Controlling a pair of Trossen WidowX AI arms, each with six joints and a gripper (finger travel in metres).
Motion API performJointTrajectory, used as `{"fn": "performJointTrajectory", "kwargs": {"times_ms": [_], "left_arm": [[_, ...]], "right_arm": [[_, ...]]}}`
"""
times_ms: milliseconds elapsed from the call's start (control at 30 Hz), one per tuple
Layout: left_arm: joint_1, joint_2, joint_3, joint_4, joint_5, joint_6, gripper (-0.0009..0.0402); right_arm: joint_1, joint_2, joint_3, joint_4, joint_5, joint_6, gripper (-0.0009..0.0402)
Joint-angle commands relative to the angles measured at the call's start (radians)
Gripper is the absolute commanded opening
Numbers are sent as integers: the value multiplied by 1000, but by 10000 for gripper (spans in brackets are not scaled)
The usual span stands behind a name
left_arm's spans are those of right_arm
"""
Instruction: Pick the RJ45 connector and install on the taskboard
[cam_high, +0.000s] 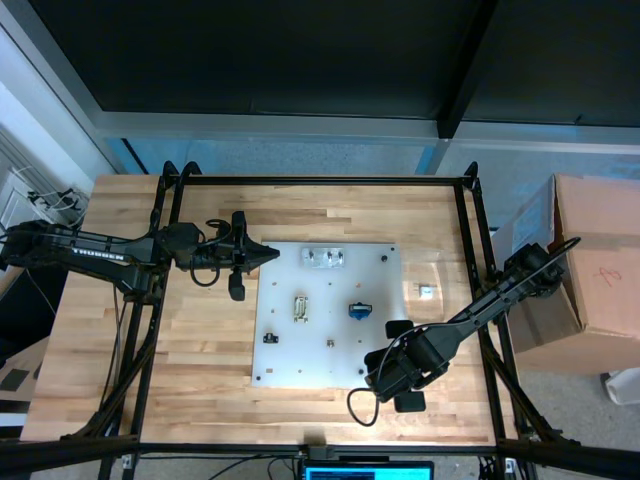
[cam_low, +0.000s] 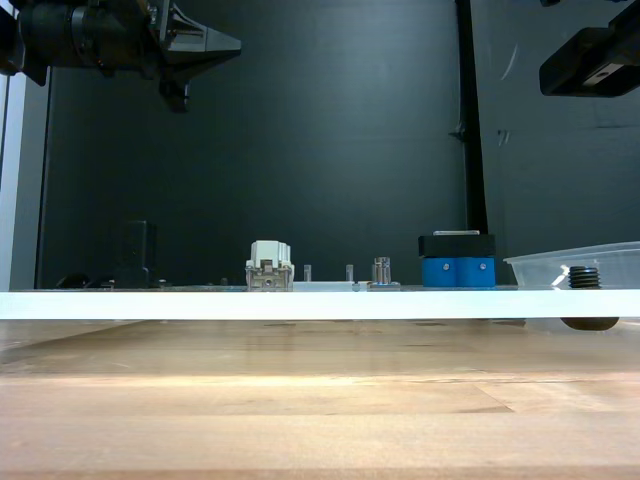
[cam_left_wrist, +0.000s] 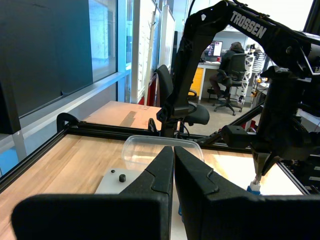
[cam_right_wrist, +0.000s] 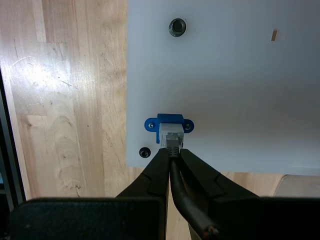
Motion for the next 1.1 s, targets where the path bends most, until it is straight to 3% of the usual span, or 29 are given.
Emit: {"fn": "performJointTrajectory", "kwargs": {"times_ms": [33,433,1100], "left_arm": [[0,0,0,0,0,0,0],[0,0,0,-1,0,0,0],[0,0,0,-2,0,0,0]], "right_arm": [[0,3,1,7,-5,0,7],[0,-26,1,17,-11,22,75],[5,-169,-31,-26,0,29,133]]}}
